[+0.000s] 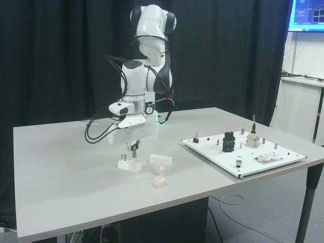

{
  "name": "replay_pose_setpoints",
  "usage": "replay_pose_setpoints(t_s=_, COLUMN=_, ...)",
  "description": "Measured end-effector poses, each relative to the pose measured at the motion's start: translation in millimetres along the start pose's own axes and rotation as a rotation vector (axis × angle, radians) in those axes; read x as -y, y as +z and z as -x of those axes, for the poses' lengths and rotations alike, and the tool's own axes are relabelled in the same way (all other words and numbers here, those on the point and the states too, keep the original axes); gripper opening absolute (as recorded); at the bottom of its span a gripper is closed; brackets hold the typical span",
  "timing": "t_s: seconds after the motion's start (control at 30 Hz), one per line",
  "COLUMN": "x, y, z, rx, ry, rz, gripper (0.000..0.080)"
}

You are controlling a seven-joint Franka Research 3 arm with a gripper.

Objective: Insert round peg 4.

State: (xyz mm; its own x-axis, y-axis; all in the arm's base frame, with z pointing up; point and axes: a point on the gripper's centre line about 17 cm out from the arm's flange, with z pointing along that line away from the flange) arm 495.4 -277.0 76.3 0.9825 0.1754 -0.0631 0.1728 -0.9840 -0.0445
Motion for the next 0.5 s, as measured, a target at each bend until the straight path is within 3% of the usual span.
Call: replay_pose_setpoints(t_s=0.5, x=0.8, y=-7.0, z=0.3, rx=0.002, ry=0.002, rz=0.004, gripper=0.0152)
